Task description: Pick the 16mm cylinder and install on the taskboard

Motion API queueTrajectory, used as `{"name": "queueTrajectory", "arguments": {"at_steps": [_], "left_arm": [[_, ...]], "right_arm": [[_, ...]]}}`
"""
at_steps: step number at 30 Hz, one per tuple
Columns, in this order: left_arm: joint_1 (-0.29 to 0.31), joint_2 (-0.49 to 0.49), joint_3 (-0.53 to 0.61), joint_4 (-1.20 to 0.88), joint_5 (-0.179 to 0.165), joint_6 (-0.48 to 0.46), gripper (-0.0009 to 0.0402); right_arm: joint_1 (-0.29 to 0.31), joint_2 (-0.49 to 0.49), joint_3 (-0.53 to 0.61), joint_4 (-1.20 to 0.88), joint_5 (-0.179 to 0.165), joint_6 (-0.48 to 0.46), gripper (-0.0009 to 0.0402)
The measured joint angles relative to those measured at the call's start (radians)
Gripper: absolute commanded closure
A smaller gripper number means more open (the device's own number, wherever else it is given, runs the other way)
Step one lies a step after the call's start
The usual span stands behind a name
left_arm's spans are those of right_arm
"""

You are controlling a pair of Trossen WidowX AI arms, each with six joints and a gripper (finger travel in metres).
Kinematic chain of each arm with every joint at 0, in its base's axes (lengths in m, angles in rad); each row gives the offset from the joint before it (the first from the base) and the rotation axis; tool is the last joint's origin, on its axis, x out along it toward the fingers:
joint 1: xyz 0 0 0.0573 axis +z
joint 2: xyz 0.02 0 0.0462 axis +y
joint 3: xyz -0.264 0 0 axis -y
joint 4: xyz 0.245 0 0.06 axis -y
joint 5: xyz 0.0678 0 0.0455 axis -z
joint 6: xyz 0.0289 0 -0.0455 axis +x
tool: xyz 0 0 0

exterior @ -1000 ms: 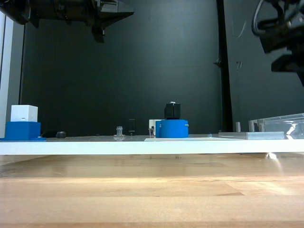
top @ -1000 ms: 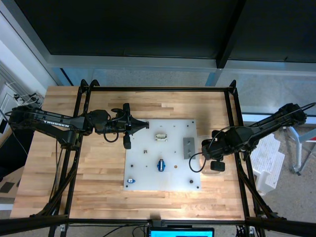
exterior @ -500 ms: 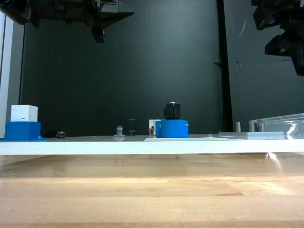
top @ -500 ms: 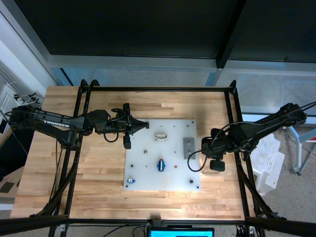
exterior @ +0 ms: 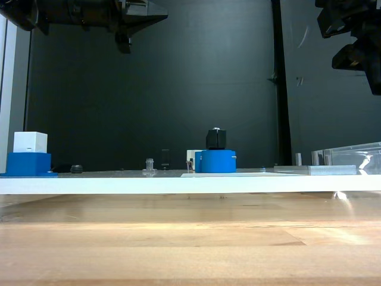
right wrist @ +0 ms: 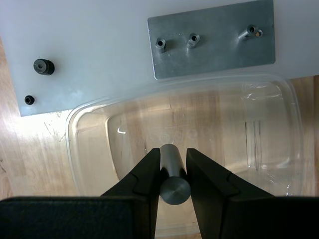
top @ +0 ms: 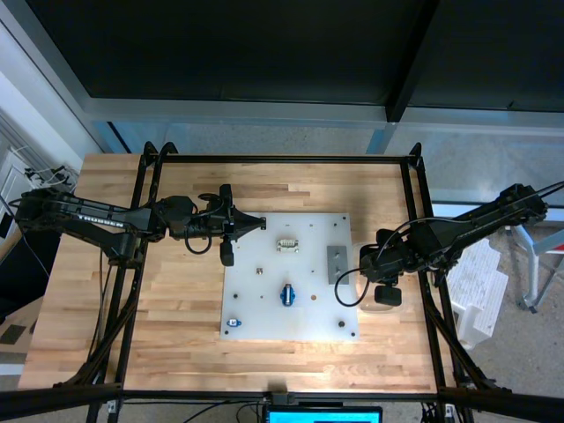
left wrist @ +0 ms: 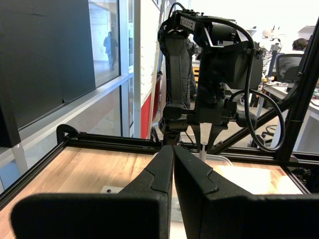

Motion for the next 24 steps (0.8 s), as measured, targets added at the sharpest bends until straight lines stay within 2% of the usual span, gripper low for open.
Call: {"name": "queueTrajectory", "arguments": {"at_steps": [14, 16, 24], "left_arm": [[0.0, 0.0, 0.0, 0.0, 0.0, 0.0, 0.0392], [0.0, 0.0, 0.0, 0.0, 0.0, 0.0, 0.0392], [0.0, 0.0, 0.0, 0.0, 0.0, 0.0, 0.0392]], "right_arm": [[0.0, 0.0, -0.007, 0.001, 0.009, 0.0, 0.0393], [0.0, 0.0, -0.02, 0.006, 0.029, -0.001, 0.0393], [0.0, 0.0, -0.094, 0.035, 0.028, 0.0, 0.0393]]}}
